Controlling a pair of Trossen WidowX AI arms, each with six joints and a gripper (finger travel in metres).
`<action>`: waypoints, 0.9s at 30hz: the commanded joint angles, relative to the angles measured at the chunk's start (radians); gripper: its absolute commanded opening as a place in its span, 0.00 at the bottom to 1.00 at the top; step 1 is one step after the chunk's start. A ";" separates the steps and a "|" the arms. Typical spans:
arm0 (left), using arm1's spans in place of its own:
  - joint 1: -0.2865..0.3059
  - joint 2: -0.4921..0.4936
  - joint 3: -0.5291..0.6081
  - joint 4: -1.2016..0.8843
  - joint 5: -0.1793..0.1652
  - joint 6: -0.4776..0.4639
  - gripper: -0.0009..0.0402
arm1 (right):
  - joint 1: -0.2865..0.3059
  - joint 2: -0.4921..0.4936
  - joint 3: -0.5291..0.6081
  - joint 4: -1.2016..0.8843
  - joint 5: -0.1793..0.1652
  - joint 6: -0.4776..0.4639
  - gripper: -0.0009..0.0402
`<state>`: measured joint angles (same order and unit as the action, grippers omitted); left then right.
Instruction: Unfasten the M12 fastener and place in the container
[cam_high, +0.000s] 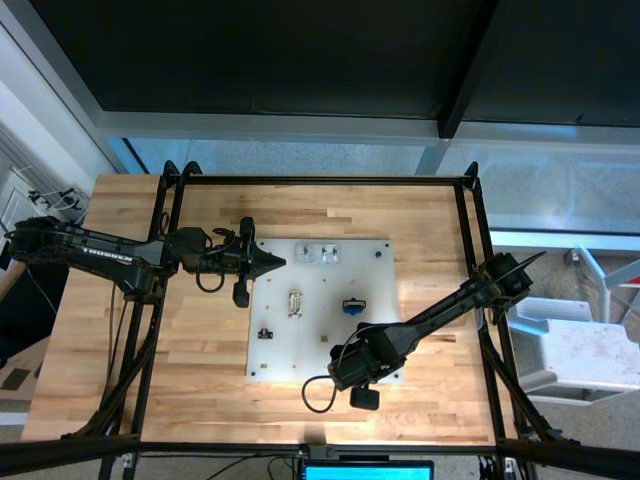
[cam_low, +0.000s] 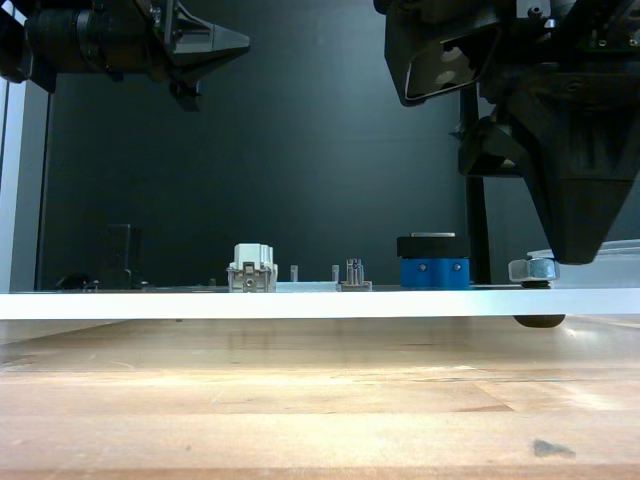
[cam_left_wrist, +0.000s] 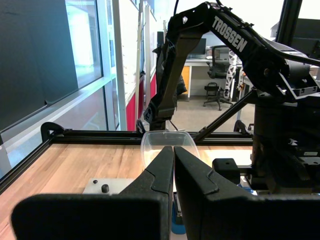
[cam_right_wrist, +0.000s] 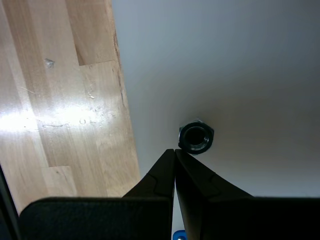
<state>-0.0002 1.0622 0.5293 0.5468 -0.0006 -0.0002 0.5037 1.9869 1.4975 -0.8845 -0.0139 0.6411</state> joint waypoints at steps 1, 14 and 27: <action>0.000 0.000 0.000 0.000 0.000 0.000 0.02 | 0.000 0.001 -0.003 0.000 0.004 0.001 0.02; 0.000 0.000 0.000 0.001 0.000 0.000 0.02 | 0.002 0.001 0.011 -0.135 0.283 0.037 0.02; 0.000 0.000 0.000 0.001 0.000 0.000 0.02 | 0.005 -0.005 0.046 -0.150 0.200 0.084 0.02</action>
